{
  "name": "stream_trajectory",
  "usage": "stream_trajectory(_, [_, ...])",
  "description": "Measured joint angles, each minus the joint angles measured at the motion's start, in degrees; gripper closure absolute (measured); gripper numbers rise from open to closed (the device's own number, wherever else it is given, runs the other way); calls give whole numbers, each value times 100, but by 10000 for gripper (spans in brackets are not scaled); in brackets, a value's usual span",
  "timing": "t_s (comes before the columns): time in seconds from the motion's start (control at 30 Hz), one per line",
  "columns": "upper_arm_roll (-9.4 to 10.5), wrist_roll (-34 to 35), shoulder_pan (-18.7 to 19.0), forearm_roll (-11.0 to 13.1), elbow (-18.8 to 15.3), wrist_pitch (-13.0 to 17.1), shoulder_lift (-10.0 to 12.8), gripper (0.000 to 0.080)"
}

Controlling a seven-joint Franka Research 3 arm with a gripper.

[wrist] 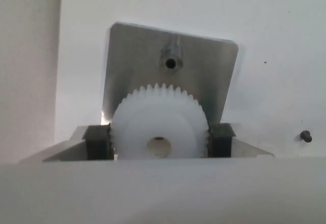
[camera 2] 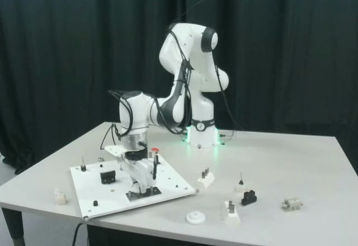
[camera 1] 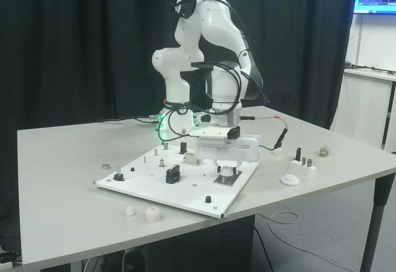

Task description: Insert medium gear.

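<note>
A white medium gear sits between my gripper's two black finger pads, and the gripper is shut on it. Just beyond the gear lies a grey metal plate with a short upright peg; the peg stands apart from the gear's centre hole. In the first room view the gripper hangs low over that plate on the white board. The second room view shows the gripper close above the plate.
The board carries black parts and small pegs. A black screw sticks up near the plate. A round white gear and a peg block lie on the table beside the board, and a white cube lies in front of it.
</note>
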Motion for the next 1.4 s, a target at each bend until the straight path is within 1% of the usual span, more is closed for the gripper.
stream_trajectory(0.27, [1, 0, 12, 3, 59, 34, 131, 403])
stream_trajectory(0.8, [-7, 33, 13, -1, 78, -11, 133, 403])
stream_trajectory(1.07, [-11, 387, 13, 1, 81, -24, 137, 403])
stream_trajectory(1.2, [-40, 502, 13, 1, 138, -137, 129, 403])
stream_trajectory(1.23, [-48, 502, 13, -4, 163, -173, 125, 222])
stream_trajectory(1.37, [-90, 502, 20, -74, 285, -353, 92, 222])
stream_trajectory(1.4, [-105, 502, 25, -108, 320, -413, 83, 57])
